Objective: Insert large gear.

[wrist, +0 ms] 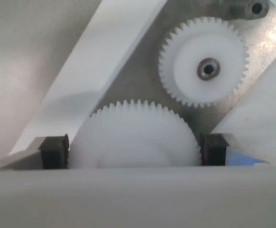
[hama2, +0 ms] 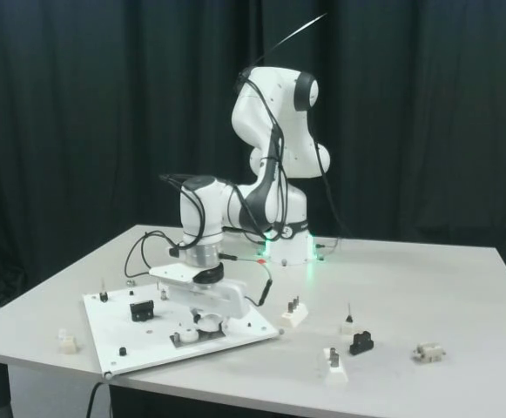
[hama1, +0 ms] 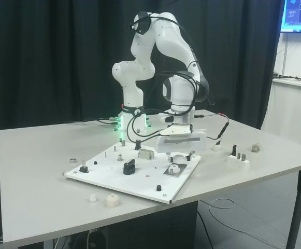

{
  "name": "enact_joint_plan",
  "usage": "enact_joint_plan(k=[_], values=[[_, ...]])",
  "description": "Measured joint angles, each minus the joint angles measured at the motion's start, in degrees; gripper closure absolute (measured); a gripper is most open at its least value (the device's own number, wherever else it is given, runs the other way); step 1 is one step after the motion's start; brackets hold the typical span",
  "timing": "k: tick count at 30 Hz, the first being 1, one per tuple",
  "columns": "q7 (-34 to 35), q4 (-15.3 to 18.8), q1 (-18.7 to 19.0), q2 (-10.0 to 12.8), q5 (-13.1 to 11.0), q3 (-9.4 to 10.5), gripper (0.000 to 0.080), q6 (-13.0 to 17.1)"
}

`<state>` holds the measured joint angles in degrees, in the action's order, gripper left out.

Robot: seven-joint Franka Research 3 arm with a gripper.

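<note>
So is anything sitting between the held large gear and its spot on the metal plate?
Nothing visible does. The gripper holds the large gear just beside the mounted smaller gear, over the metal plate; its own peg is hidden beneath it.

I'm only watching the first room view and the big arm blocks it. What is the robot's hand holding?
Observer: In the wrist view the gripper is shut on a large white gear, one black finger pad on each side of it.
Operator: Is another gear already there?
Observer: Yes, a smaller white gear sits on a peg on the grey metal plate, just beyond the held one.
Operator: Do their teeth touch?
Observer: Not as far as the wrist view shows; a thin strip of plate appears between them.
Operator: Anything hidden behind the arm?
Observer: The second room view shows a small black part lying on the table.
</note>
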<state>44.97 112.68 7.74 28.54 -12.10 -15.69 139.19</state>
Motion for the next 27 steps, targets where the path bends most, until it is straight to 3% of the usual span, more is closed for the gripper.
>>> enact_joint_plan(k=[27], values=[[-0.17, 0.08, 0.17, 0.47, 0.02, -0.33, 0.0206, 1.14]])
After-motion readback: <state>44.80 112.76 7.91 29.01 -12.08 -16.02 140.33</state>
